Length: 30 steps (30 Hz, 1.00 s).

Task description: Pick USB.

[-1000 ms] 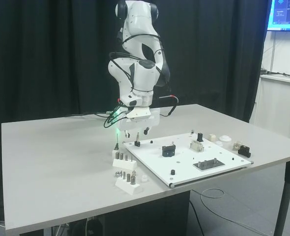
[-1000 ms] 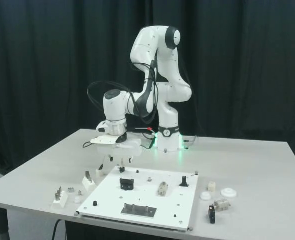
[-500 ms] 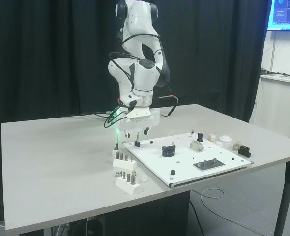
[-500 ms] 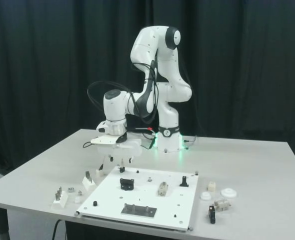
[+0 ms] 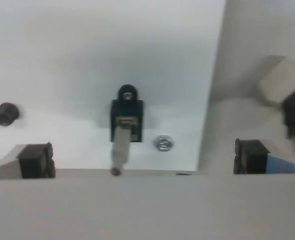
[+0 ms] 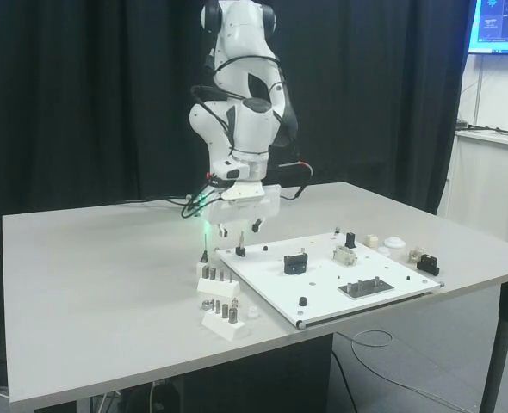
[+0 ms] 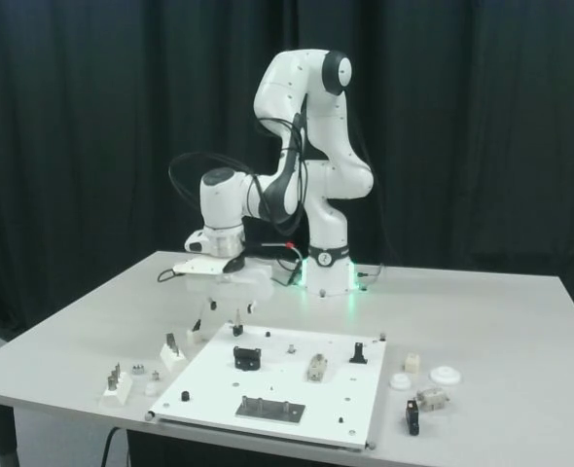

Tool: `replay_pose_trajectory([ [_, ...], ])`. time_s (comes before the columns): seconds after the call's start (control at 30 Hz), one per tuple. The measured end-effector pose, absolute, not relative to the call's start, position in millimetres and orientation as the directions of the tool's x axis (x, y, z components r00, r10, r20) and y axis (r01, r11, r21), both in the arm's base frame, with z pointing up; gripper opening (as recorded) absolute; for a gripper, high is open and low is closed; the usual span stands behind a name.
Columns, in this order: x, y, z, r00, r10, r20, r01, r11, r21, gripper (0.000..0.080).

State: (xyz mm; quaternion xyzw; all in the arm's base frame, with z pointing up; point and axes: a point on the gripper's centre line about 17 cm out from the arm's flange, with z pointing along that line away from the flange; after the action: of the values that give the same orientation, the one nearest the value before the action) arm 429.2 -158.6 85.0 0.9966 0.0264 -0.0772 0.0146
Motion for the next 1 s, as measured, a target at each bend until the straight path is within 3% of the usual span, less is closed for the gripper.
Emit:
replay_pose_trajectory([
  [0.4,428.4,-205.7,120.2,0.966,0.214,-0.148,0.229,-0.969,0.096,0.0800],
  [0.67,419.8,-228.6,129.4,0.958,0.252,-0.138,0.265,-0.960,0.089,0.0800],
  [1.0,413.4,-237.9,122.7,0.950,0.288,-0.119,0.298,-0.952,0.071,0.0800],
])
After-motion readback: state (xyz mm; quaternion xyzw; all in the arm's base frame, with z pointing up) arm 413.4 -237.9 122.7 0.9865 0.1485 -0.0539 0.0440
